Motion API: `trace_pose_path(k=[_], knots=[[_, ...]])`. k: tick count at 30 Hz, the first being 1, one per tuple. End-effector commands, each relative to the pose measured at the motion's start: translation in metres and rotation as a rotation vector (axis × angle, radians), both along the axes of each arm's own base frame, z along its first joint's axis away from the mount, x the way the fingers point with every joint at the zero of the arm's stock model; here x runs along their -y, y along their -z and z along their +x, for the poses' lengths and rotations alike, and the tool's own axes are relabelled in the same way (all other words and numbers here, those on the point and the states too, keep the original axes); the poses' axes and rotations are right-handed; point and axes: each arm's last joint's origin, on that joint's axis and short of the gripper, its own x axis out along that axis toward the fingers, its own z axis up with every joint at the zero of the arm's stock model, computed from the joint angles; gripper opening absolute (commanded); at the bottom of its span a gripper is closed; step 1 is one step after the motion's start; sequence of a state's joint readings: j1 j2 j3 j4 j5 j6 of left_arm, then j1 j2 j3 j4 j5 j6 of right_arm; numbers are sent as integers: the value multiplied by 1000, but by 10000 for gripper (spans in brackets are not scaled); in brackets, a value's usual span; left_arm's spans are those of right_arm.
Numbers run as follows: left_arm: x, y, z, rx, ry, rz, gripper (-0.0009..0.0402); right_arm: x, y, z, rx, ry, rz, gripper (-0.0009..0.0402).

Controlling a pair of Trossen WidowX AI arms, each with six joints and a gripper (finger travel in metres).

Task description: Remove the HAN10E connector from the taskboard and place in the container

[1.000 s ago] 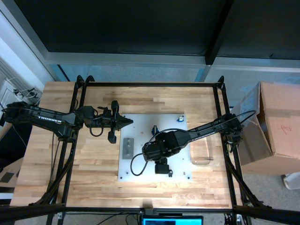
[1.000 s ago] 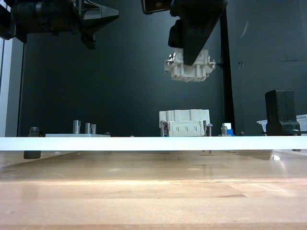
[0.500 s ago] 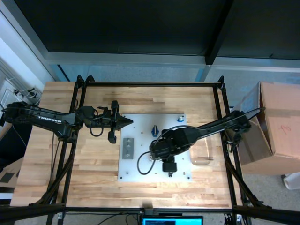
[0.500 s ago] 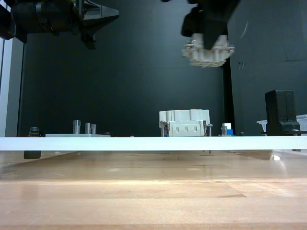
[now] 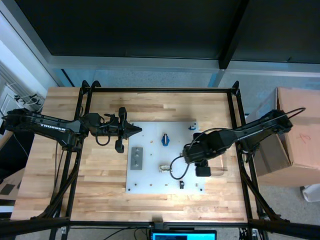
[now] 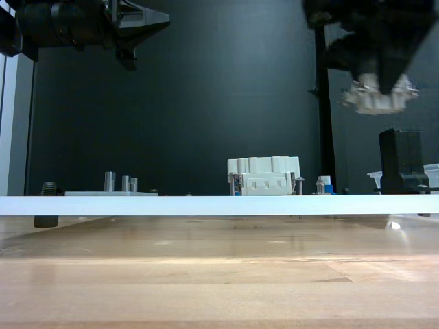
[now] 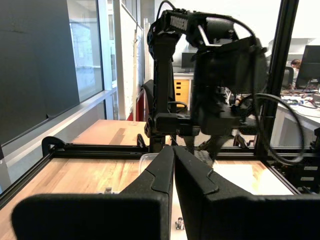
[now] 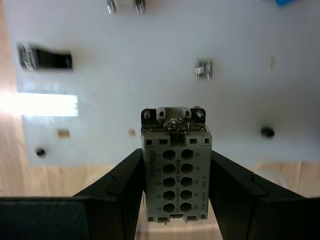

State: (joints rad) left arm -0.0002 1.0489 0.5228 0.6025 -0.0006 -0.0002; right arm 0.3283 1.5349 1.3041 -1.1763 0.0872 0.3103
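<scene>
Right claw: clamping the cream rectangular plastic HAN10E connector between black fingers, pinching its two long smooth flanks, probably for the steadiest bite on flat faces.
Connector's place: hanging high in the air, clear of its seat, over the right side of the flat white taskboard and near the clear plastic container; seemingly riding this high to pass over the board's upstanding parts.
Connector's look: showing a face of ten round holes in two numbered columns, with a metal screw and small bracket at one end.
Seat: cream boxy base housing standing upright on the board, bearing nothing on top.
Left claw: hovering by the board's far left corner, pressing its tapered black fingers together on nothing, well apart from the connector, apparently keeping out of the way.
Tabletop: pale wooden plank tabletop carrying board and container side by side.
Next move, judged: calling for lowering inside the container's thin rim before letting go.
</scene>
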Motion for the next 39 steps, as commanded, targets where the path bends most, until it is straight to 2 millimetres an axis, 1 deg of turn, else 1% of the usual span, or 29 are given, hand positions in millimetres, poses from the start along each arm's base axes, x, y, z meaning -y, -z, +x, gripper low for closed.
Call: trace_pose_path(k=[1, 9, 13, 17, 22, 27, 33, 39], knots=[[0, 0, 0, 0, 0, 0, 0, 5, 6, -16, -10, -7, -3, 14], [0, 0, 0, 0, 0, 0, 0, 12, 16, -55, -10, -29, -2, 14], [0, 0, 0, 0, 0, 0, 0, 11, 27, -68, -24, -37, -5, 14], [0, 0, 0, 0, 0, 0, 0, 10, 42, -73, -18, -44, -2, 19], [0, 0, 0, 0, 0, 0, 0, 10, 64, -77, -21, -46, -2, 36], [0, 0, 0, 0, 0, 0, 0, 11, 82, -82, -18, -12, 6, 52], [0, 0, 0, 0, 0, 0, 0, 13, 95, -88, -49, 50, 2, 84], [0, 0, 0, 0, 1, 0, 0, 14, 101, -92, -63, 86, 0, 137]])
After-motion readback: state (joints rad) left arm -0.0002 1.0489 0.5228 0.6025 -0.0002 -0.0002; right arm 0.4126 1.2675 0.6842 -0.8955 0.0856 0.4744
